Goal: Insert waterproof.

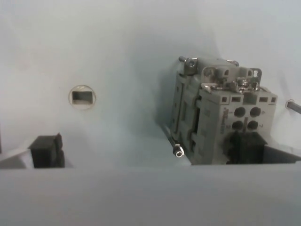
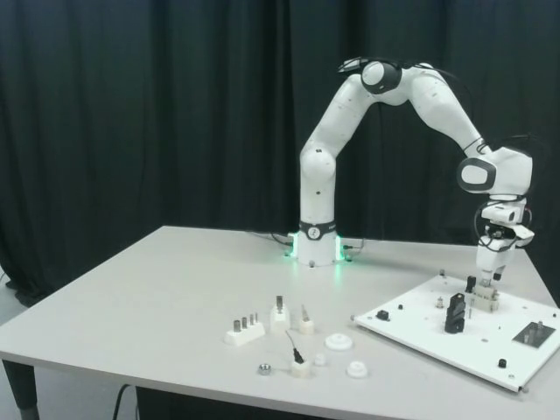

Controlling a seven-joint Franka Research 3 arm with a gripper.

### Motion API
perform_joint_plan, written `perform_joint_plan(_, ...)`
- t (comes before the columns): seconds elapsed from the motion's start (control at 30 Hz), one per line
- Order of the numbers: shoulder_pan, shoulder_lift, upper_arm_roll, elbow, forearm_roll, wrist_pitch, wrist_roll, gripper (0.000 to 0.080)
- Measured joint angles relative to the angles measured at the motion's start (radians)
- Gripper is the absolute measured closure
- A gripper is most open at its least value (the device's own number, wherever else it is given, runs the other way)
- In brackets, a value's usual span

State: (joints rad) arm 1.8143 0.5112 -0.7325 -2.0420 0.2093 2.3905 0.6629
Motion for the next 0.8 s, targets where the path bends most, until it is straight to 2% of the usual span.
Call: perform_joint_plan(0.8,0.022,0.009,-0.015,-0.002,0.0,0.006,0.0,0.0003)
